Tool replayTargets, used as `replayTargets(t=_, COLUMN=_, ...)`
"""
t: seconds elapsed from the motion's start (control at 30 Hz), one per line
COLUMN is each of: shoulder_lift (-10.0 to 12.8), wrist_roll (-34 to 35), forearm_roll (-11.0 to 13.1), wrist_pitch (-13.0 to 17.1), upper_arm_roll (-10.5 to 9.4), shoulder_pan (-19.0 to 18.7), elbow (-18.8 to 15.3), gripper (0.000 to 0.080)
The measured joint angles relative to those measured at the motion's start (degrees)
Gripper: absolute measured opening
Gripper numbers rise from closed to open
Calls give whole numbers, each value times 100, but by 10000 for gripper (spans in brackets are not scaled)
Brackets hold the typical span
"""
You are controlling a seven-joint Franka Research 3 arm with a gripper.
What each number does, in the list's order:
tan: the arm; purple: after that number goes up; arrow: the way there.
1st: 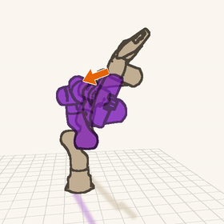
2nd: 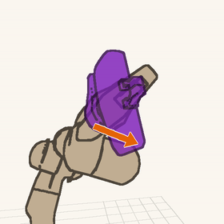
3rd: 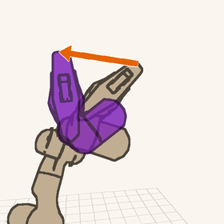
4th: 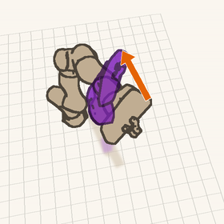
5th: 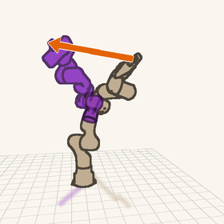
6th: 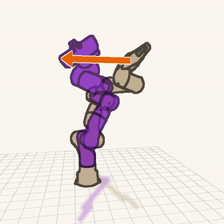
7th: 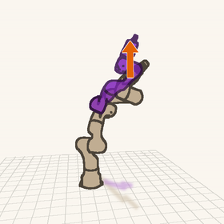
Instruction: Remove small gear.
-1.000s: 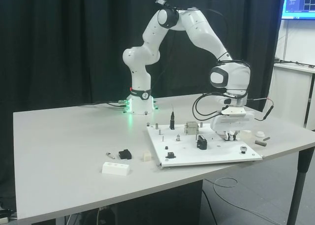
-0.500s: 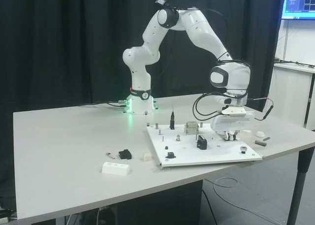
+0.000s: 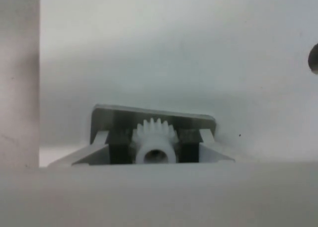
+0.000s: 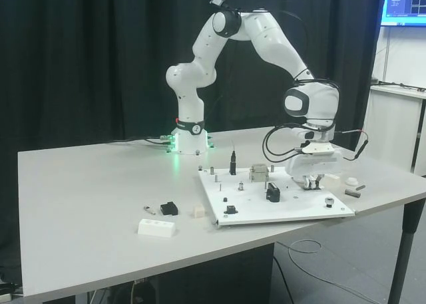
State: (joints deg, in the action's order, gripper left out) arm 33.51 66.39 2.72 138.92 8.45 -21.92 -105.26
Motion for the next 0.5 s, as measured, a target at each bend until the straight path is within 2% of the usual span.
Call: replayTargets(t=0.5, shoulder_lift=-291, wrist_roll=89, forearm_roll=0, wrist_pitch=-369, upper_arm_roll=47, shoulder_pan=1, elbow=4, gripper=198)
